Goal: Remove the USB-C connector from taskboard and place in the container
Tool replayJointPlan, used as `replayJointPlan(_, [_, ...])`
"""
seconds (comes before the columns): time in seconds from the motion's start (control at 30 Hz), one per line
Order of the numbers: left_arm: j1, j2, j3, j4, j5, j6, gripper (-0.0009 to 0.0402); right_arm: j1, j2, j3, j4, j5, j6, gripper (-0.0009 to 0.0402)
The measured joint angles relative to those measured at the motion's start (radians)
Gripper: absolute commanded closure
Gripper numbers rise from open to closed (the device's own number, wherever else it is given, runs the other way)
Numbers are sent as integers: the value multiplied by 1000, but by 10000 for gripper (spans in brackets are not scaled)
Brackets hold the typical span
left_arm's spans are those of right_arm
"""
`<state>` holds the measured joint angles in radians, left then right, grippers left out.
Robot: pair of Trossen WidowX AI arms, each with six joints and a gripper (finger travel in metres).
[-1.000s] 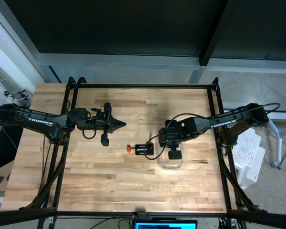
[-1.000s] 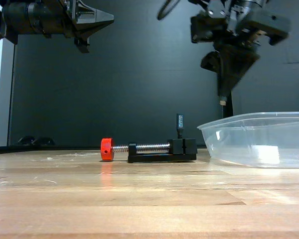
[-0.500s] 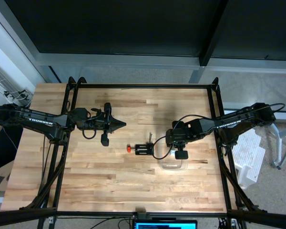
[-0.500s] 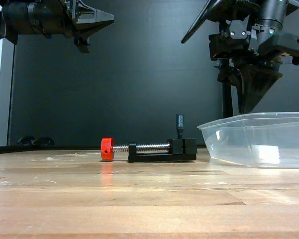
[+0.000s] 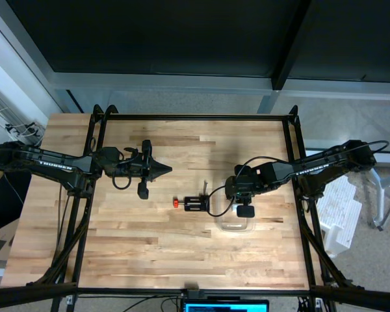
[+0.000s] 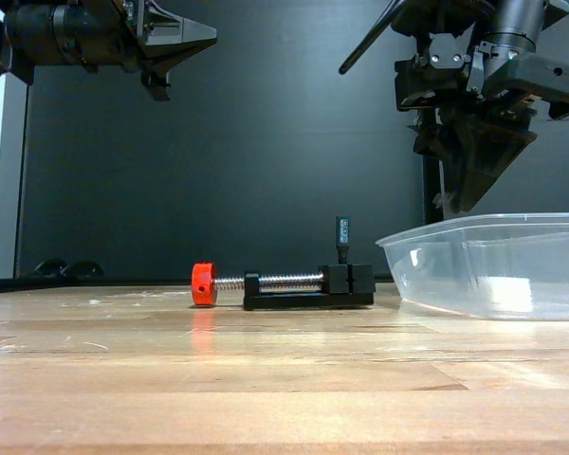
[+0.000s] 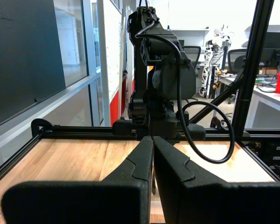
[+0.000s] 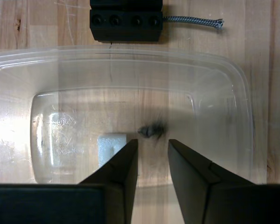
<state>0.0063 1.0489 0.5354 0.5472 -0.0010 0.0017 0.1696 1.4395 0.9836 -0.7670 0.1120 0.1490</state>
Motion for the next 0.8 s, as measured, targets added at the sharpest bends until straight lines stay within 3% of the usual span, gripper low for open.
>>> replayJointPlan(0.27, [0, 0, 0, 0, 0, 0, 393, 1, -8, 0, 0, 0, 10, 255])
replayJointPlan(0.63, [0, 0, 0, 0, 0, 0, 393, 1, -25, 1, 11, 0, 8, 256])
replayJointPlan(0.8, [0, 0, 0, 0, 0, 0, 393, -8, -89, 1, 118, -13, -16, 265])
